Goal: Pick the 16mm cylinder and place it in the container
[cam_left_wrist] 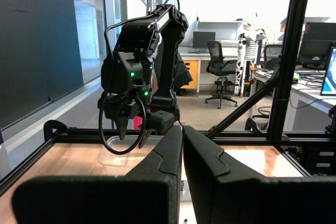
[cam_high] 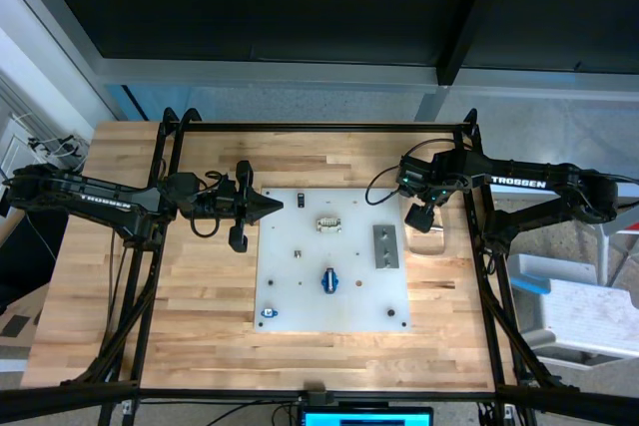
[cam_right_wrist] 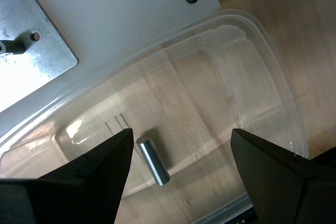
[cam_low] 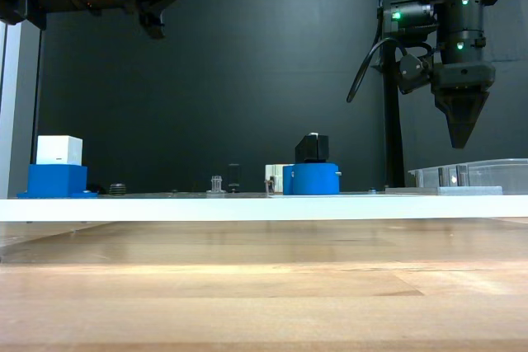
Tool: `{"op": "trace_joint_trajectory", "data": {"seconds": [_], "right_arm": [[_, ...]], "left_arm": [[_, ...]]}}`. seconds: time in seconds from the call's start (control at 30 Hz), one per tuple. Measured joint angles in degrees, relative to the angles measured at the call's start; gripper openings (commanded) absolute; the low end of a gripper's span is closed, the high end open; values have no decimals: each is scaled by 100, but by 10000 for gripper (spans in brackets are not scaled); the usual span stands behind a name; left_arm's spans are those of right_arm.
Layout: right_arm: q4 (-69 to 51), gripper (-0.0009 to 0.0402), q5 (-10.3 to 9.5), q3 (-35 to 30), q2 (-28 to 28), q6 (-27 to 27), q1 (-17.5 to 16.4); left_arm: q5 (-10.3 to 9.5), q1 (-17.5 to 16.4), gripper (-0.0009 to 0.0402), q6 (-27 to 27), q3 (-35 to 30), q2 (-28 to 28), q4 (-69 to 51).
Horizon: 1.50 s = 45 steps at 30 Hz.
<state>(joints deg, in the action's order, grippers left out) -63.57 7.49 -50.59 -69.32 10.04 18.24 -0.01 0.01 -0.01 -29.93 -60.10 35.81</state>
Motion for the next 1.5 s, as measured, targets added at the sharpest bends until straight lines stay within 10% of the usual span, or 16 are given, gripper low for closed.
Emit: {"op": "trace_joint_trajectory", "data": {"seconds": [1.5], "right_arm": [[254, 259, 0, -2, 0, -4, 0]], "left_arm": [[-2, 0, 0, 0, 0, 0, 2]]}}
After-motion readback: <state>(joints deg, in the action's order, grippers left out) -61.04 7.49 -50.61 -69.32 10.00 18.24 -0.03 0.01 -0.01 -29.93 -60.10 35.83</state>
